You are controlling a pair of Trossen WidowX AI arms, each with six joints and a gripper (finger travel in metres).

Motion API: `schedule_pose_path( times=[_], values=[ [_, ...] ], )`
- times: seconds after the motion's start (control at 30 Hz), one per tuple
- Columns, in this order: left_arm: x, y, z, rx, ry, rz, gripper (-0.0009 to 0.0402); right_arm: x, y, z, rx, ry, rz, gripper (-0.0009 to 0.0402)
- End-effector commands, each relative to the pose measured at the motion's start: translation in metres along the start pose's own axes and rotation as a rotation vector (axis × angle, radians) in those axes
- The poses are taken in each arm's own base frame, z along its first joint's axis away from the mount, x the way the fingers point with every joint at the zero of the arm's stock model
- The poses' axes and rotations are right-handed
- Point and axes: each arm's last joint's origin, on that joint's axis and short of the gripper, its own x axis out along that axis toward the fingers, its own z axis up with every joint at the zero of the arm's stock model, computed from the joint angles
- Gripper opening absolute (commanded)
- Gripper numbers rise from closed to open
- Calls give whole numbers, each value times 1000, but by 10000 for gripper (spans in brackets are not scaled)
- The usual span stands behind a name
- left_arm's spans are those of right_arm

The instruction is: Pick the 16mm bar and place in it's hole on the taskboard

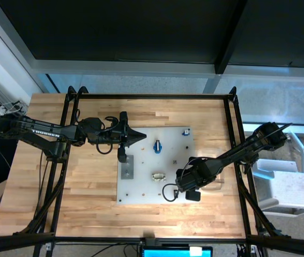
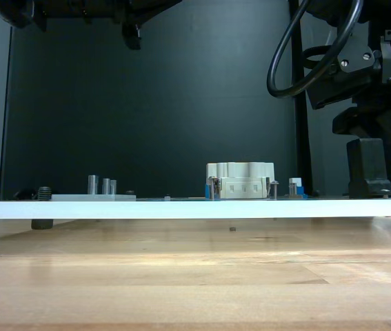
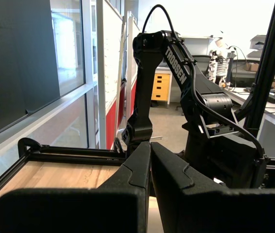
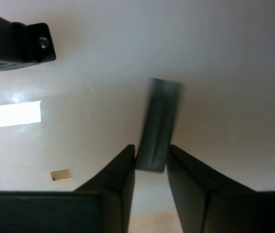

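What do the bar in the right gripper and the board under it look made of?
16mm bar, held in the right gripper above the taskboard: likely metal, dull grey with a streaky sheen. The taskboard: smooth white sheet, probably plastic or painted, glossy reflection. Left gripper, shut, hovers over its far-left corner.

Both arms are matte black and chunky-jointed, with white TROSSEN lettering on the left arm [image 1: 34, 128] and right arm [image 3: 176, 68]. Black cables [image 2: 272, 69] loop alongside. The left claw [image 3: 150, 145] and right claw [image 4: 151, 153] have wedge-shaped fingers.
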Motion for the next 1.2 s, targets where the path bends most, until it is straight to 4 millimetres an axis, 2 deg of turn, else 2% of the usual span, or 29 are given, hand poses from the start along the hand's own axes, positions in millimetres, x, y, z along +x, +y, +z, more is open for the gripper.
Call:
schedule_pose_path(
  times=[0.03, 0.17, 0.3, 0.43, 0.73, 0.93, 1.2],
  values=[
    [0, 0, 0, 0, 0, 0, 0, -1, 0, 0, 1, 1, 4, 34],
    [0, 0, 0, 0, 0, 0, 0, -4, -1, -2, -1, 3, 3, 0],
    [0, 0, 0, 0, 0, 0, 0, -10, -2, -3, -2, 1, 8, 6],
    [0, 0, 0, 0, 0, 0, 0, -25, -4, -4, -5, 13, 28, 8],
    [0, 0, 0, 0, 0, 0, 0, -84, -11, 1, -94, -22, 47, 1],
    [0, 0, 0, 0, 0, 0, 0, -128, -21, 11, -86, -69, 71, 1],
    [0, 0, 0, 0, 0, 0, 0, -174, -34, 26, -127, -134, 190, 0]
  ],
)
